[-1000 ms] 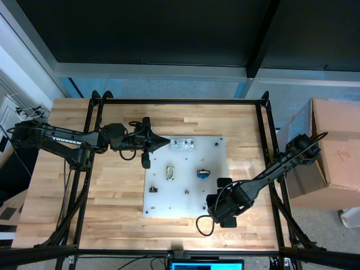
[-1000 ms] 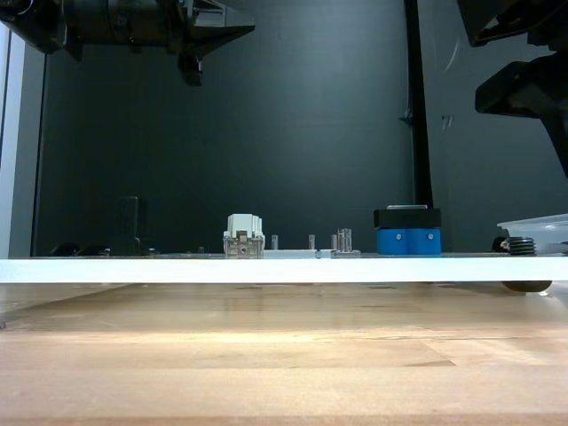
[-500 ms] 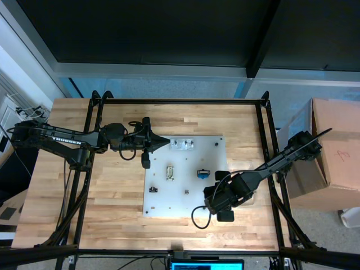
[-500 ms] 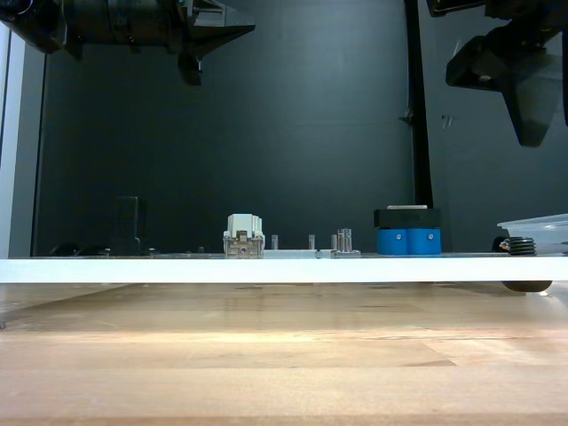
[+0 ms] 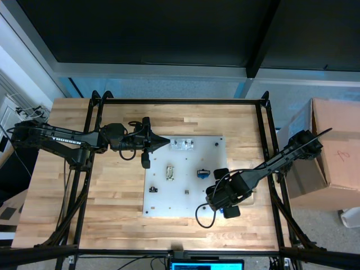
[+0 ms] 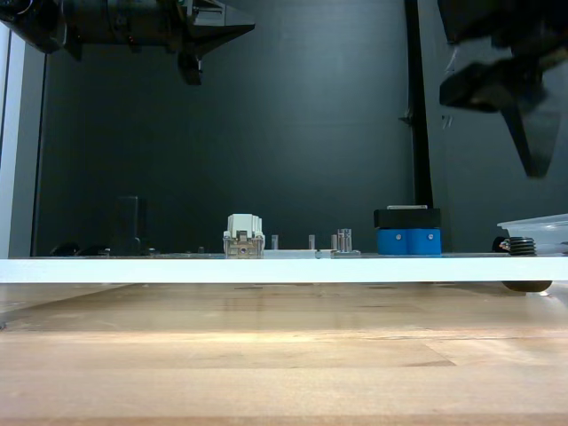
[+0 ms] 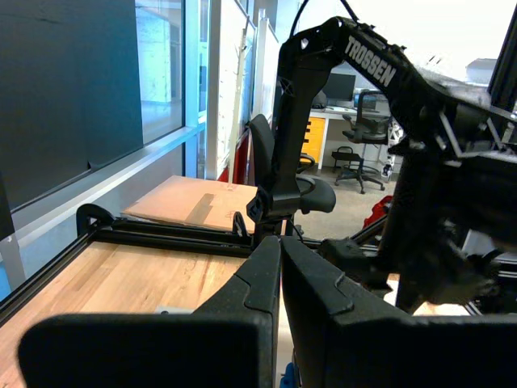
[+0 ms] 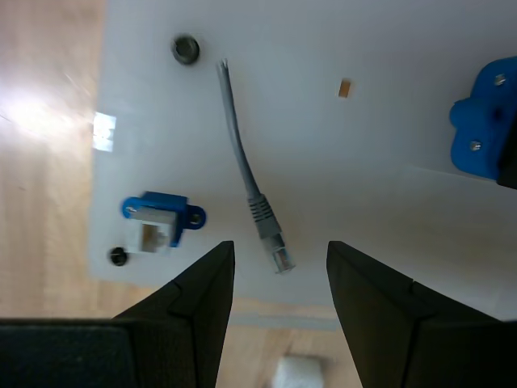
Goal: Pick the RJ45 connector and install on the taskboard
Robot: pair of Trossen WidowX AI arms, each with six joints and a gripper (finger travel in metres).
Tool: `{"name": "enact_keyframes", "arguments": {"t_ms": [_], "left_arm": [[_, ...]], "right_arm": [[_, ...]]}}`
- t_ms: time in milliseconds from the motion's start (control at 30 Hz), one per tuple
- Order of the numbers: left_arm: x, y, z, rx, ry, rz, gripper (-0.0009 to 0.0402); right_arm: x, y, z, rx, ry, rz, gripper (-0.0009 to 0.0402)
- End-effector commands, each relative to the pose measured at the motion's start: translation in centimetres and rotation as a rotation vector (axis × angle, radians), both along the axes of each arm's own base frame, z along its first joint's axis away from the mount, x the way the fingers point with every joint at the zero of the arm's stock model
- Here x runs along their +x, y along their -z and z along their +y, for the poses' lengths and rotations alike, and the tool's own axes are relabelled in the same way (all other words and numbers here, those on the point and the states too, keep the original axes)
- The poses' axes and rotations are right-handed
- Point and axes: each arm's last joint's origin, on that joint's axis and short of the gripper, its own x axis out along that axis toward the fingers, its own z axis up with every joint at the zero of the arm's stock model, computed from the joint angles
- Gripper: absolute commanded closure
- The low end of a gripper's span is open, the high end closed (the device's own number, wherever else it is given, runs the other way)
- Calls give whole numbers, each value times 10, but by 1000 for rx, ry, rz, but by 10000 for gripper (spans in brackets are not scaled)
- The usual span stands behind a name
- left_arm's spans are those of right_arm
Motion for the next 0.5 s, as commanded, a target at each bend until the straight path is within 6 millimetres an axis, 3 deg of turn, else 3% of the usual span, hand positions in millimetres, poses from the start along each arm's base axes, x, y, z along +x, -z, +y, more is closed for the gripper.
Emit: {"name": "enact_keyframes", "arguments": {"t_ms": [33,500], "left_arm": [[0,0,0,0,0,1,393],[0,0,0,0,0,0,393]], "right_arm": [[-2,13,-1,0,-32,-5,236],[-9,37,-4,9,-96,18,236]]}}
